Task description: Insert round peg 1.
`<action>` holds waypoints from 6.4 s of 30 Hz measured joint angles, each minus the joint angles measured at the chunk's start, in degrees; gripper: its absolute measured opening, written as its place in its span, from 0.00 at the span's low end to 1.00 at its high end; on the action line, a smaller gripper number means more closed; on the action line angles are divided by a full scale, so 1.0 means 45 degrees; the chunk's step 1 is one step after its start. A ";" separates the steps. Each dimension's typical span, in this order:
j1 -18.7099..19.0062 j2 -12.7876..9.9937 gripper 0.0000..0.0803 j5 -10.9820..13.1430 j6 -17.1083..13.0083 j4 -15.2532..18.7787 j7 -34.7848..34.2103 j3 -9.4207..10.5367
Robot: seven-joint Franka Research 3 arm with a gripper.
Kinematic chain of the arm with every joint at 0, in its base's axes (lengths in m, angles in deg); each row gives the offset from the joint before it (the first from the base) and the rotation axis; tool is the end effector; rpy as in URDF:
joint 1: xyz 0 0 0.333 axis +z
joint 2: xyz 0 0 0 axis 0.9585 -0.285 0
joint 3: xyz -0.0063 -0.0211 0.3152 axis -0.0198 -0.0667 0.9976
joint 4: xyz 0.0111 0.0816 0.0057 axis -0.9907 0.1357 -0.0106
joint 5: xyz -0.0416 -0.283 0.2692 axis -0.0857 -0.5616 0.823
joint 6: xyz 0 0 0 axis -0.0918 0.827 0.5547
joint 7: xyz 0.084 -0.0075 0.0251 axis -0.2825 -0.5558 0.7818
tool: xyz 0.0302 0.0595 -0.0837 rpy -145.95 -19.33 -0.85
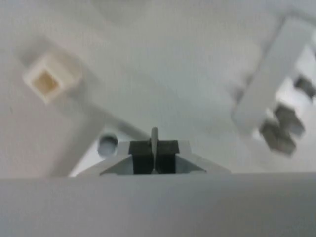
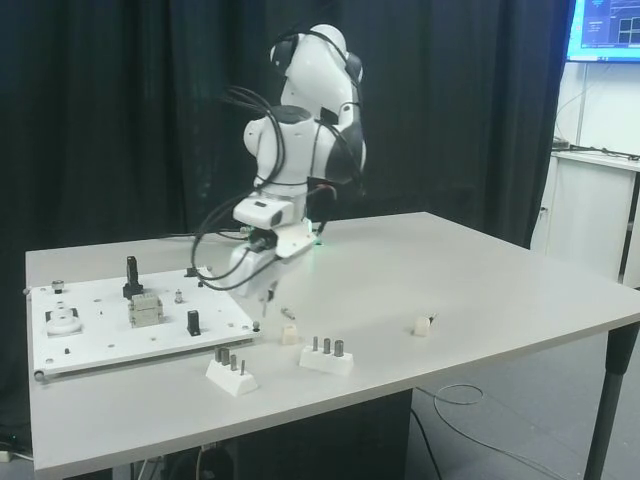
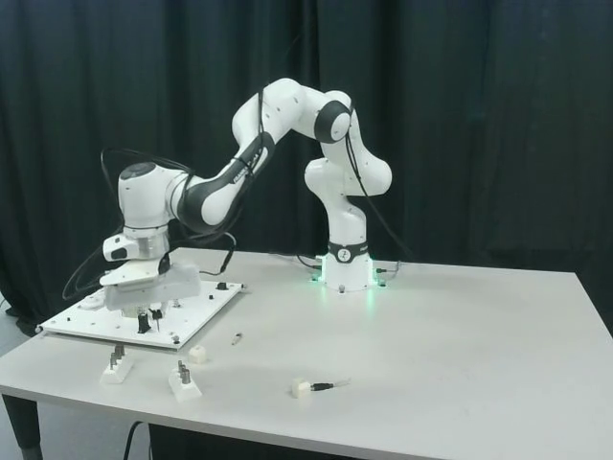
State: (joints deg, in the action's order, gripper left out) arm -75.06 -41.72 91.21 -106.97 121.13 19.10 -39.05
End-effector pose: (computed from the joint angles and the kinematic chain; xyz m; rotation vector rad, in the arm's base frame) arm 0.6128 -0.3077 0.2867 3.0453 -0.2601 -0.1922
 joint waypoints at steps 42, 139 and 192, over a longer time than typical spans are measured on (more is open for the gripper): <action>-0.1386 0.1844 0.02 0.0687 -0.0908 0.3806 0.1589 -0.1168; -0.0912 0.4989 0.02 0.1157 -0.5935 1.0045 -0.2316 -0.1556; -0.0901 0.5040 0.02 0.1115 -0.5926 1.0227 -0.2316 -0.1590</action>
State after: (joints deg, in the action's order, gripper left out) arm -79.11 -19.04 96.23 -133.64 167.15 8.68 -46.21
